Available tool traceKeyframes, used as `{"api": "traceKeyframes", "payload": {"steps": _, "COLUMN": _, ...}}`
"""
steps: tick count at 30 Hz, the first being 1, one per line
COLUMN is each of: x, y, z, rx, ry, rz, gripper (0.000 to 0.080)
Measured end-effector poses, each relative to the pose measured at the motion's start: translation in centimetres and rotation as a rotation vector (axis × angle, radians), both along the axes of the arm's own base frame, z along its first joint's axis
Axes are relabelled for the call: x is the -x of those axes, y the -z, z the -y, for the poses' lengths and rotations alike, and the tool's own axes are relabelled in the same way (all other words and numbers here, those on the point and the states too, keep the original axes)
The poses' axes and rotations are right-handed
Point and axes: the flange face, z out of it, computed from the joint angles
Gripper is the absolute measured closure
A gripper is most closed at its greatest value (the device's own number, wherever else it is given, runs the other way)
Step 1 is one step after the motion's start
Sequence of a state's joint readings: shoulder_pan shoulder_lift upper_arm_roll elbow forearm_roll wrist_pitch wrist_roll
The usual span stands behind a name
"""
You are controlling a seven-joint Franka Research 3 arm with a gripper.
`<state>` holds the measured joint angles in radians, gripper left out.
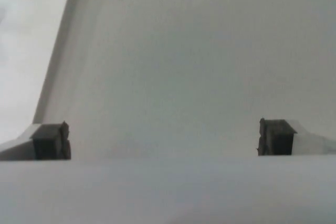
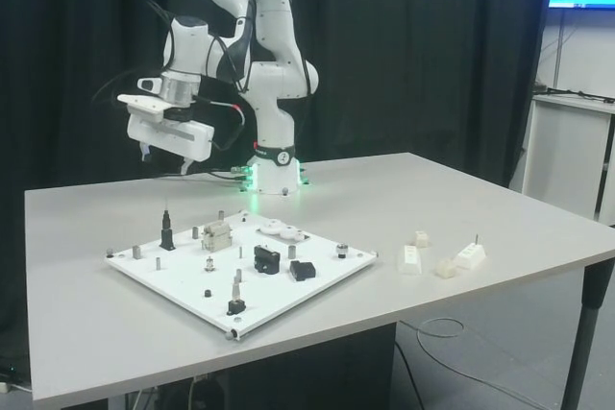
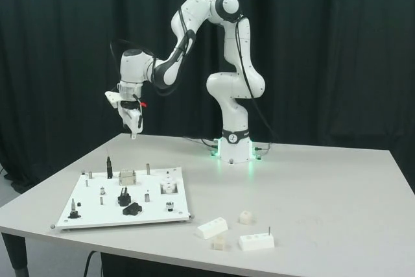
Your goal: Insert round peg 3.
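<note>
A white board (image 2: 327, 271) (image 3: 155, 215) lies on the grey table and carries several small upright grey pegs (image 2: 209, 262) (image 3: 148, 194) and black fittings. I cannot tell which of them is round peg 3. My gripper (image 2: 161, 162) (image 3: 133, 133) hangs high above the table behind the board's far left corner, well clear of every part. In the wrist view the gripper (image 1: 164, 140) is open, its black fingertips (image 1: 51, 141) far apart with only bare table between them.
Several white blocks (image 2: 410, 258) (image 3: 211, 227) lie on the table to the right of the board; one block (image 2: 471, 254) (image 3: 256, 241) has a thin pin standing in it. The arm's base (image 2: 269, 175) (image 3: 235, 147) stands behind, with green lights.
</note>
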<state>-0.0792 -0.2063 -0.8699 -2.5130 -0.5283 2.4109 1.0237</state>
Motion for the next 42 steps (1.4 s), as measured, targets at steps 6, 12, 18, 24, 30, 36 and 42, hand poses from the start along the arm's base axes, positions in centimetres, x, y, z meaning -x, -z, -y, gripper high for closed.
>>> {"api": "traceKeyframes", "payload": {"steps": 6, "x": -0.2, "y": -0.7, "z": -0.1, "rx": 0.0, "ry": -0.012, "rz": 0.022, "gripper": 0.0003}}
{"api": "traceKeyframes", "payload": {"steps": 12, "x": -0.7, "y": -0.9, "z": -0.5, "rx": -0.001, "ry": -0.025, "rz": 0.031, "gripper": 0.0003}}
{"api": "traceKeyframes", "payload": {"steps": 18, "x": -1.3, "y": -0.8, "z": -1.1, "rx": -0.01, "ry": -0.035, "rz": 0.036, "gripper": 0.0003}}
{"api": "traceKeyframes", "payload": {"steps": 24, "x": -1.8, "y": -0.3, "z": -1.8, "rx": -0.032, "ry": -0.032, "rz": 0.04, "gripper": 0.0003}}
{"api": "traceKeyframes", "payload": {"steps": 30, "x": -1.9, "y": 0.6, "z": -2.6, "rx": -0.07, "ry": -0.019, "rz": 0.036, "gripper": 0.0003}}
{"api": "traceKeyframes", "payload": {"steps": 36, "x": -2.4, "y": 1.5, "z": -3.2, "rx": -0.104, "ry": -0.053, "rz": 0.02, "gripper": 0.0003}}
{"api": "traceKeyframes", "payload": {"steps": 42, "x": -3.1, "y": 2.2, "z": -3.7, "rx": -0.124, "ry": -0.093, "rz": 0.003, "gripper": 0.0003}}
